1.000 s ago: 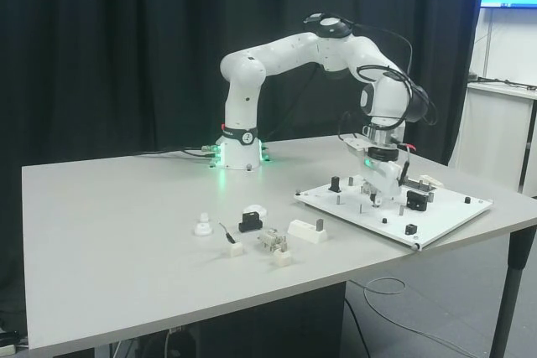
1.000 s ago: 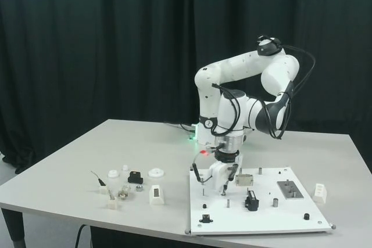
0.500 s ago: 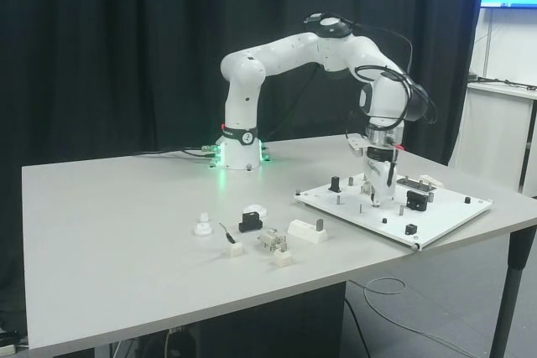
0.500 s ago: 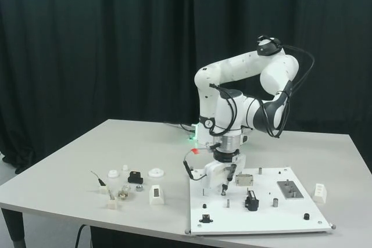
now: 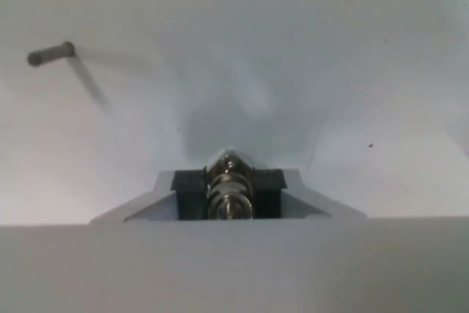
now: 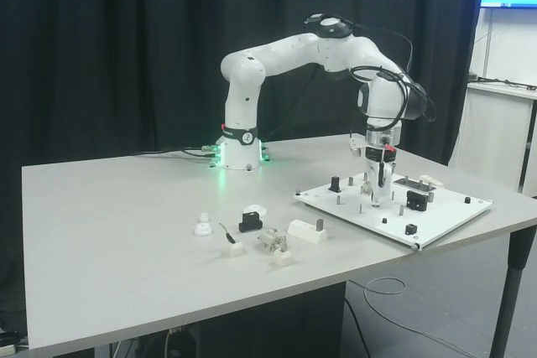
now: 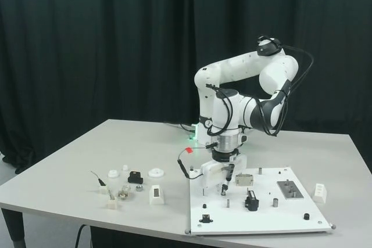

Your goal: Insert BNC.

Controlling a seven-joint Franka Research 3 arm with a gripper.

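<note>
Hovering low over the white board (image 7: pixel 290 216) on the grey table (image 6: pixel 109 232), my white arm (image 7: pixel 244 68) points its claw (image 7: pixel 223 185) straight down. The claw's fingers are clamped on the BNC connector (image 5: pixel 229 192), which the wrist view shows between them, just above bare board. I judge we are mid-insertion, in the approach. A small grey peg (image 5: pixel 51 53) stands well off to one side. Next I must centre over the socket, which I cannot see, then press down.
</note>
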